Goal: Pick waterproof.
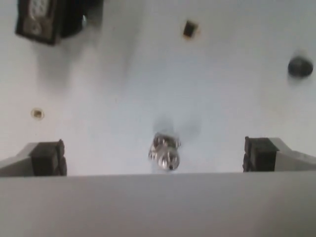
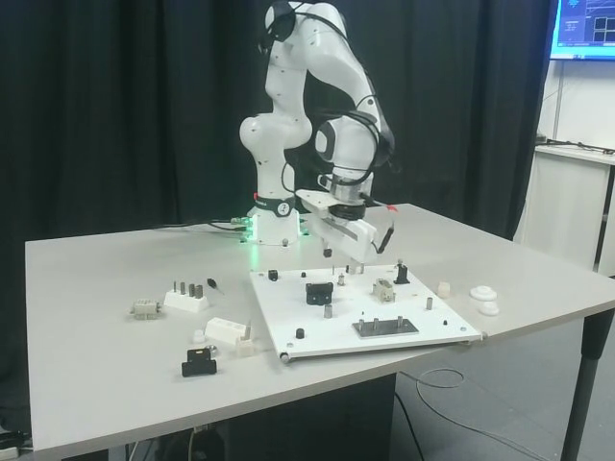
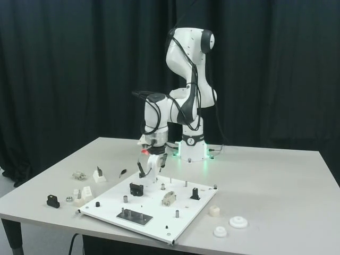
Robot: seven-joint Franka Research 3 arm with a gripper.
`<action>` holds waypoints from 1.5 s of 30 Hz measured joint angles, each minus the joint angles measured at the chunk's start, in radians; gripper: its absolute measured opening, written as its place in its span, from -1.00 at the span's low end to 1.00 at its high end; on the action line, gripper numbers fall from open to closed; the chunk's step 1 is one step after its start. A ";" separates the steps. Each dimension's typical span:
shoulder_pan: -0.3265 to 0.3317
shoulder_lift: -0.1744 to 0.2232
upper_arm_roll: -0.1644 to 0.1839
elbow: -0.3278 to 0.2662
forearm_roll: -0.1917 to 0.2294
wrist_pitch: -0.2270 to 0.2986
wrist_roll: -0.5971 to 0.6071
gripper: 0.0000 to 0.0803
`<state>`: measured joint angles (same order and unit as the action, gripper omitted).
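With its jaws spread wide above the white board (image 2: pixel 288 322), the gripper (image 1: pixel 153 155) should descend straight so the small metal connector (image 1: pixel 165 152) stays centred between them.

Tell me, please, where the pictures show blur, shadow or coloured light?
Wrist view: soft throughout, the small metal connector between the open gripper fingertips smeared, with a faint shadow beside it on the white board. First room view: green light glows at the arm's base. Second room view: the same green glow; black curtain behind.
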<state>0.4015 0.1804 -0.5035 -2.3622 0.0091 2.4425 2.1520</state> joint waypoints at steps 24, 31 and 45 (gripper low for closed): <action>-0.119 -0.035 -0.056 0.052 -0.283 -0.020 -0.369 0.99; -0.170 -0.035 -0.056 0.060 -0.299 -0.004 -0.568 0.99; -0.290 -0.017 -0.057 0.059 -0.303 0.114 -0.957 0.99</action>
<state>0.1114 0.1630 -0.5607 -2.3034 -0.2940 2.5565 1.1955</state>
